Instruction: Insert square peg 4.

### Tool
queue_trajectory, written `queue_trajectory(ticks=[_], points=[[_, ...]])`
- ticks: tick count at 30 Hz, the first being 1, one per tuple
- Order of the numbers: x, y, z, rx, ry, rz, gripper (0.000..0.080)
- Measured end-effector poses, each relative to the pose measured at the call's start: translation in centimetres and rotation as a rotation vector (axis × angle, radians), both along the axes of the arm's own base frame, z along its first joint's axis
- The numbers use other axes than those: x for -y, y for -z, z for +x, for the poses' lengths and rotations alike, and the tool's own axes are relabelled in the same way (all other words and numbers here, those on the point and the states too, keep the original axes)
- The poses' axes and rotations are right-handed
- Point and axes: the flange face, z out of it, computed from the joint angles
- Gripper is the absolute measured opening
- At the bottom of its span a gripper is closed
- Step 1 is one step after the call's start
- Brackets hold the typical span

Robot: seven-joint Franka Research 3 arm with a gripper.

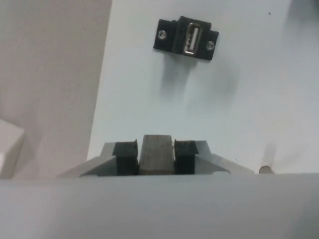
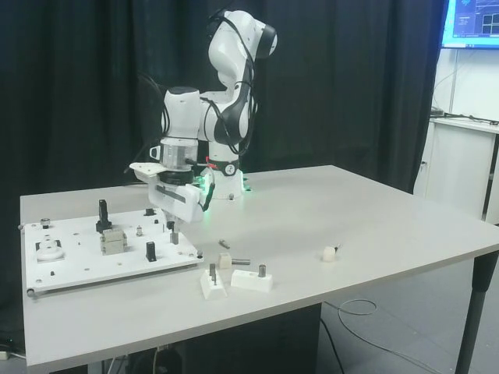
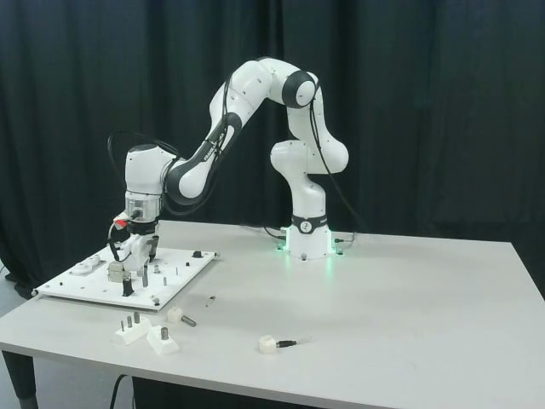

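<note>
Square peg 4 [image 1: 156,154] is clamped between the two fingers of the gripper [image 1: 156,158], carried above the white board [image 2: 78,261] (transport step, judged). Alignment over a square hole, not visible here, is called for next. One black socket block [image 1: 186,39] is seen below; two white holders [image 2: 238,280] stand on the grey table [image 2: 374,226].

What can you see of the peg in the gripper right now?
The square peg is a grey, dull metallic-looking bar with flat faces and squared edges. It is clamped between the gripper's two black fingertip pads, one on each side face, its free end pointing down at the white board. It hangs above the board, touching only the pads; a black USB socket lies beyond it.
</note>
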Motion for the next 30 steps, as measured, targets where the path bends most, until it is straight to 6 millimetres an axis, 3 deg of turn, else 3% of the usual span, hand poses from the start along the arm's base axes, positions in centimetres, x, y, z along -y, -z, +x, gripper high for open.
queue_trajectory(ticks=[30], points=[[-1.0,1.2,-0.6,0.015,0.106,-0.018,0.0153]])
